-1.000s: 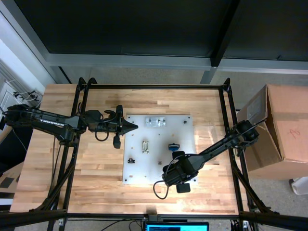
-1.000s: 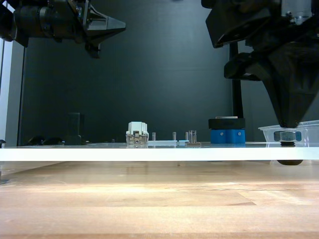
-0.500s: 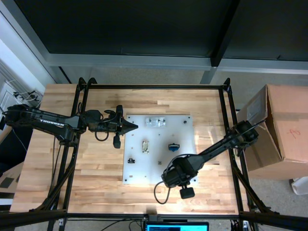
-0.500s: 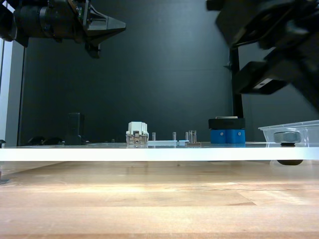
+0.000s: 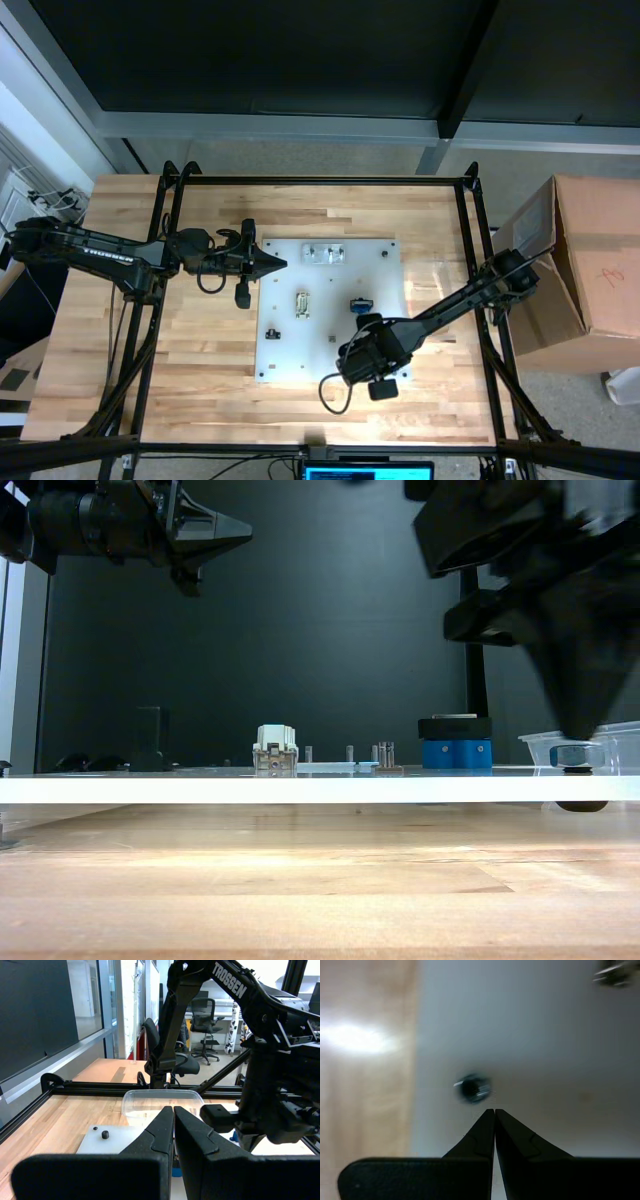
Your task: Pick the M12 nut and place it on its threads and fasten
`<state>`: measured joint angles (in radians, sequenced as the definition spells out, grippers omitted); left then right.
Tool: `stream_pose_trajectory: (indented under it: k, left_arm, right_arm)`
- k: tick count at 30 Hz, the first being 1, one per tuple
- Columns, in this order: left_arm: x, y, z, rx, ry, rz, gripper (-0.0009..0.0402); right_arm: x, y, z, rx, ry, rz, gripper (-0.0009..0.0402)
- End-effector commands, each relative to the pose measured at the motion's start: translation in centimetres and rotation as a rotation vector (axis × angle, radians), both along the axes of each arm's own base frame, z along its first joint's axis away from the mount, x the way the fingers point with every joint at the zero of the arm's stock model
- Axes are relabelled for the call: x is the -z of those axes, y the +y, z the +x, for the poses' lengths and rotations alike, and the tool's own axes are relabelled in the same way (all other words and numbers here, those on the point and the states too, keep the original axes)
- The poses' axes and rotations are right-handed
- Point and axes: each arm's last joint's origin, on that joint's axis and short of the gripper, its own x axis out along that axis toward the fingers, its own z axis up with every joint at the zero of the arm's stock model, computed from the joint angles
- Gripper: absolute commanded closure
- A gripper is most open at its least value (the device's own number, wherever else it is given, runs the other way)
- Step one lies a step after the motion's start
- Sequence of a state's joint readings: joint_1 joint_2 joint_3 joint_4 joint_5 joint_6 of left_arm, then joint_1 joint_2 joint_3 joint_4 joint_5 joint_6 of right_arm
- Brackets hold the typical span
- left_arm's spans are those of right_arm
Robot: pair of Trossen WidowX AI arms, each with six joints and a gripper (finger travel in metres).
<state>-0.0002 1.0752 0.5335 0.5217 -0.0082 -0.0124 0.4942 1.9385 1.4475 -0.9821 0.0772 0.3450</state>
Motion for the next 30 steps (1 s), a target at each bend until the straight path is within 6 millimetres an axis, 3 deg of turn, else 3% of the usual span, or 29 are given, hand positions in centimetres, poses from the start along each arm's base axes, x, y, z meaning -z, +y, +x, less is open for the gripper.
stream_pose_trajectory:
  k: [1, 30]
  left_arm:
    - [0.00, 0.00, 0.00, 0.000, 0.000, 0.000, 0.0393]
    - [0.00, 0.00, 0.00, 0.000, 0.000, 0.000, 0.0393]
  right_arm:
    - [0.03, 0.01, 0.11, 0.019, -0.030, -0.028, 0.0393]
    - [0.64, 0.24, 0.06, 0.011, -0.026, 0.027, 0.0393]
